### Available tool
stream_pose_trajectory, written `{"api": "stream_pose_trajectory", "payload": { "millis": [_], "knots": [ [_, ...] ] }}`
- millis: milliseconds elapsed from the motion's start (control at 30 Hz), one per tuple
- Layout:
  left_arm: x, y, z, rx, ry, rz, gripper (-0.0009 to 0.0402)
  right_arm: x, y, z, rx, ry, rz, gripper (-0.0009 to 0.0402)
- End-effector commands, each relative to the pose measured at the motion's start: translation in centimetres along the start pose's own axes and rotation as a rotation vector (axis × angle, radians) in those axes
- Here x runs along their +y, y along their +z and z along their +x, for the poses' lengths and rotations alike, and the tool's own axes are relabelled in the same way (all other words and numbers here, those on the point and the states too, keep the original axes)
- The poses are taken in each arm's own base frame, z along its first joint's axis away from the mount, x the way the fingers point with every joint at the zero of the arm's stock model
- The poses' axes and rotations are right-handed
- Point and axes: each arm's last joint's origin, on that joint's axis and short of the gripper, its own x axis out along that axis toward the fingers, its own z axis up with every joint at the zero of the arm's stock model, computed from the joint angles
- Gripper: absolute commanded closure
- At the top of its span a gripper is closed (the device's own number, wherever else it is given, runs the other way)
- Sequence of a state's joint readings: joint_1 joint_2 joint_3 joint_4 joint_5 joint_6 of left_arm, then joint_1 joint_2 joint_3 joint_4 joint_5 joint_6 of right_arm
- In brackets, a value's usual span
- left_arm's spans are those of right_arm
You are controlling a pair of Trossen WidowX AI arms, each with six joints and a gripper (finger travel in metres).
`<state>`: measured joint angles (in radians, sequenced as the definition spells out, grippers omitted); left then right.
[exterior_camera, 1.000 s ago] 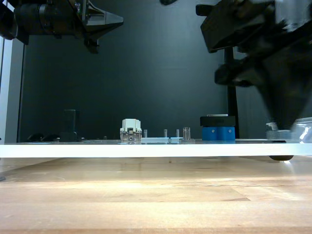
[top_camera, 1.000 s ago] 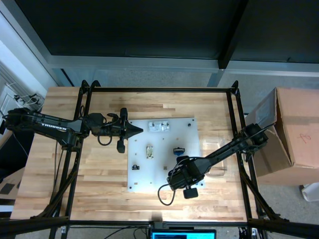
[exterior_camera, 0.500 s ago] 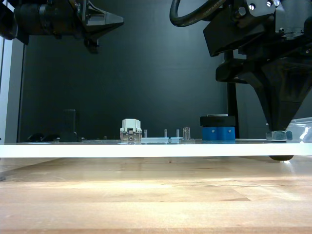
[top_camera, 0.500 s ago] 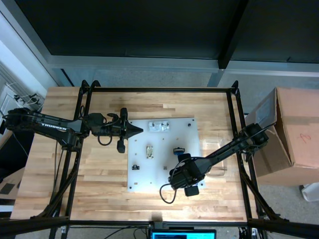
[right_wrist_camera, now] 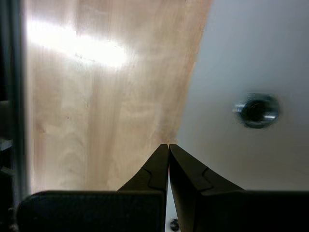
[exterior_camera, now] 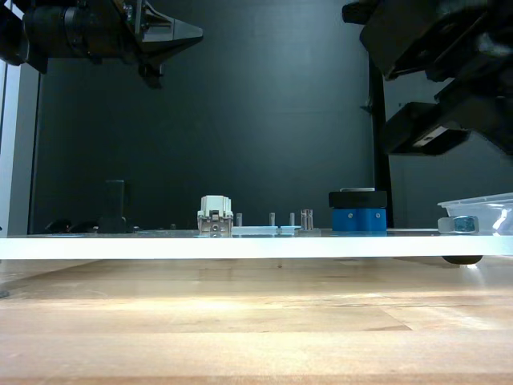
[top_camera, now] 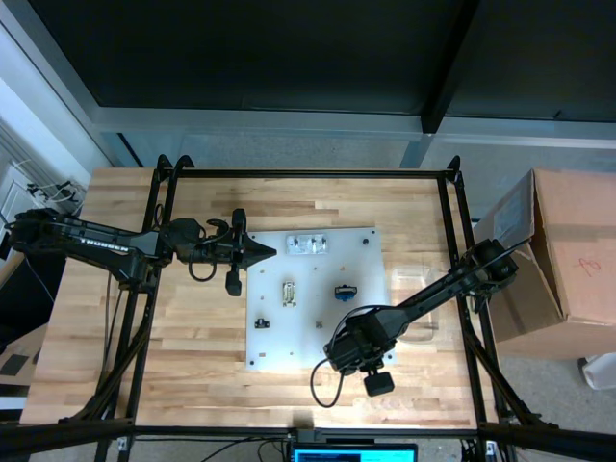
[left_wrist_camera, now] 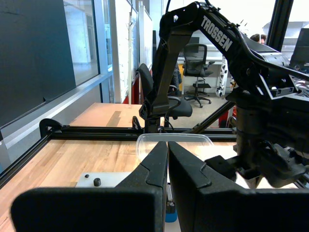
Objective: Pick the M12 nut and place it on its threads and fasten
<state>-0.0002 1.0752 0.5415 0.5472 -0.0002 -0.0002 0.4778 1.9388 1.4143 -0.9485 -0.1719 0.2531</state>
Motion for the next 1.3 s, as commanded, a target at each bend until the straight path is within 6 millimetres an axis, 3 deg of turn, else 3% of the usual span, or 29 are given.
{"api": "stream_pose_trajectory", "payload": {
  "millis": [33,133,333,600,733,967,1100,1300],
  "knots": [
    [0.0,0.0,0.0,0.0,0.001,0.0,0.0393,-0.6,-0.1,-0.1,-0.024,-0.185,0.002,0.0393],
    [0.0,0.0,0.0,0.0,0.0,0.0,0.0393,-0.9,-0.1,-0.2,-0.049,-0.311,0.014,0.0393],
    [0.0,0.0,0.0,0.0,0.0,0.0,0.0393,-0.8,0.3,-0.1,-0.084,-0.285,0.028,0.0393],
    [0.0,0.0,0.0,0.0,0.0,0.0,0.0393,0.3,0.0,0.0,0.015,0.089,-0.007,0.0393],
    [0.0,0.0,0.0,0.0,0.0,0.0,0.0393,0.1,0.0,0.0,0.004,0.032,-0.005,0.0393],
    [0.0,0.0,0.0,0.0,0.0,0.0,0.0393,-0.8,0.1,-0.2,-0.066,-0.279,0.029,0.0393],
    [0.0,0.0,0.0,0.0,0.0,0.0,0.0393,-0.7,0.3,-0.1,-0.079,-0.259,0.029,0.0393],
    [0.0,0.0,0.0,0.0,0.0,0.0,0.0393,-0.1,0.3,0.0,-0.039,-0.047,0.014,0.0393]
  ]
}}
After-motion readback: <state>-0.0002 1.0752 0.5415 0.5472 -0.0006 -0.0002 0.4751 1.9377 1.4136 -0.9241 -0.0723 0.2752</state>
